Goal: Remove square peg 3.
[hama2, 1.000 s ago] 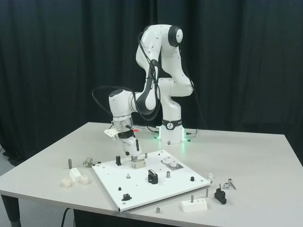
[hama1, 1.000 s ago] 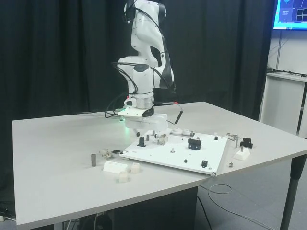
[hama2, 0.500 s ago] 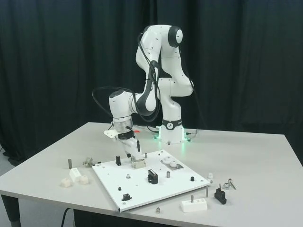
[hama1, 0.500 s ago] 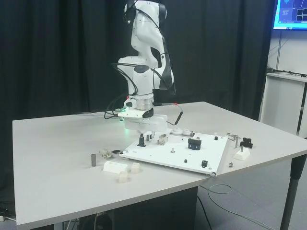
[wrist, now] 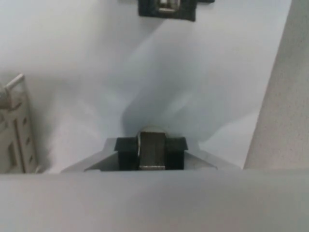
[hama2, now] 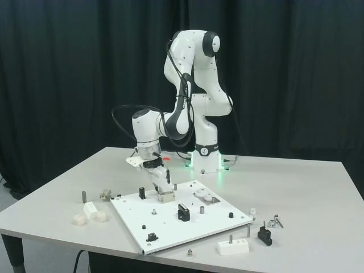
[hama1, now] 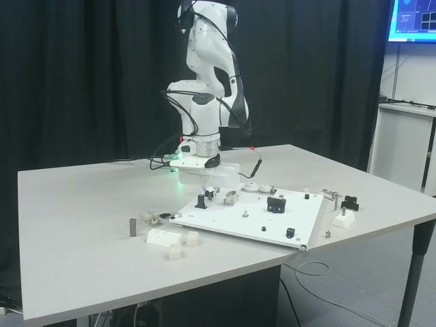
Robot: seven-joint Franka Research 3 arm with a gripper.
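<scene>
Square peg 3 (wrist: pixel 151 150): grey metal, grasped between the black fingers (wrist: pixel 126 153), raised above the white board (wrist: pixel 193 87). Black holder (wrist: pixel 167 8) on the board ahead of the fingers, a grey insert seated inside. Board rests on the grey counter (hama1: pixel 82 204).

Wrist view: gripper (wrist: pixel 152 153) holds a grey metal square peg (wrist: pixel 151 151) between two black finger pads (wrist: pixel 126 152), one pad on each side, touching it. Below it lies the white board (wrist: pixel 96 72), with the grey table (wrist: pixel 285 111) past the board's edge. A black holder (wrist: pixel 166 8) sits further ahead of the fingertips; a pale slotted part (wrist: pixel 14 130) is off to one side.
</scene>
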